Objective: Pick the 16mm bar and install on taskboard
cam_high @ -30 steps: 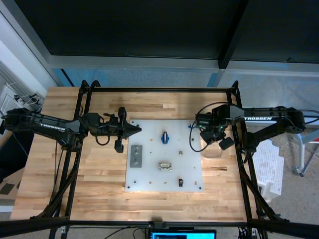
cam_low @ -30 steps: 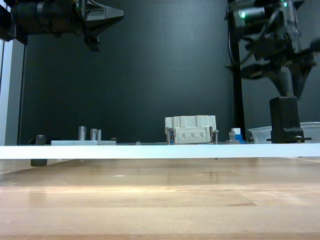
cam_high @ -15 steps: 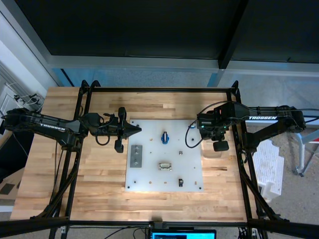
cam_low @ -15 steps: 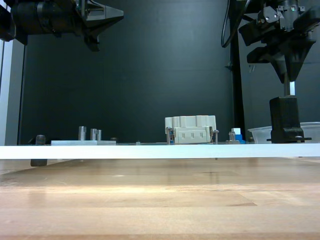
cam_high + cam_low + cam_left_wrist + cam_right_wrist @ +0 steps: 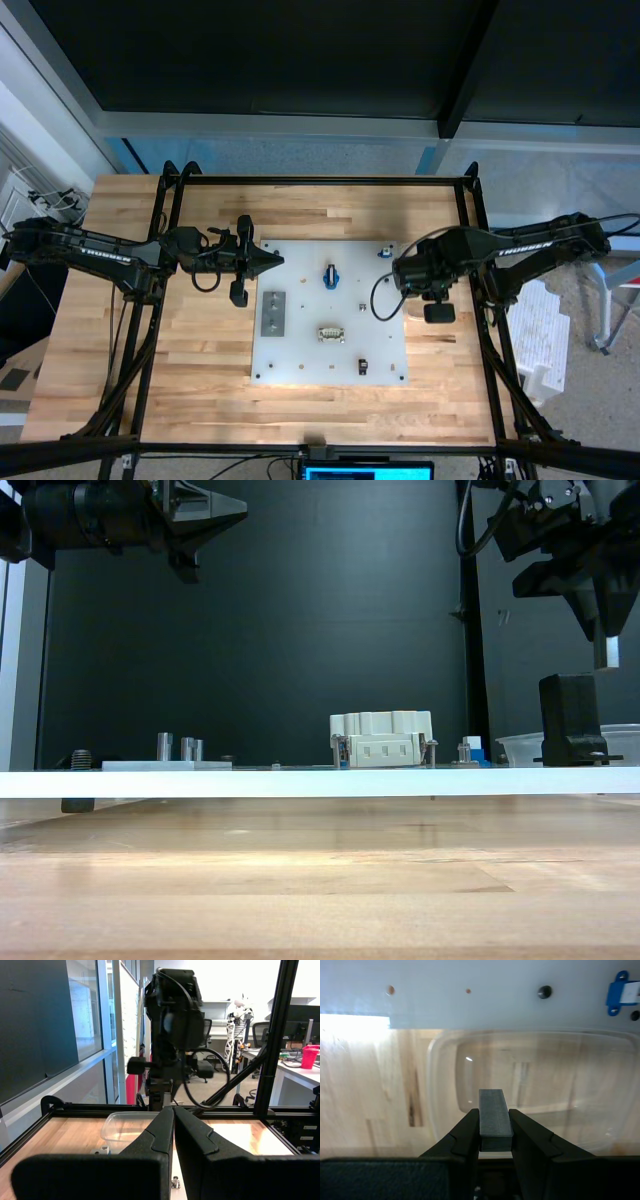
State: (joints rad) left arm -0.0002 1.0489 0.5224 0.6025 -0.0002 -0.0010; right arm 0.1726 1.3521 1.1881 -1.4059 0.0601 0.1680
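Note:
My right gripper (image 5: 495, 1130) is shut on the 16mm bar (image 5: 495, 1116), a short dull-grey piece standing between the fingers. Beneath it lies a clear plastic tub (image 5: 570, 1085), with the white taskboard (image 5: 470, 995) just beyond. In the low view the bar (image 5: 604, 652) hangs from the right gripper (image 5: 601, 630), above the tub and clear of the board. From above, the right gripper (image 5: 418, 287) hovers at the taskboard's (image 5: 300, 350) right edge. My left gripper (image 5: 278, 260) is shut and empty, held high over the board's far left corner.
The board carries a grey two-hole block (image 5: 273, 312), a blue knob (image 5: 331, 275), a beige connector (image 5: 331, 333) and a black fitting (image 5: 363, 367). In the low view the black fitting (image 5: 570, 720) stands upright just below the bar. A black frame surrounds the table.
The right gripper, holding the bar, has lifted out of the tub area and shifted rightward in the low view and toward the near edge from above. The left arm has not moved.

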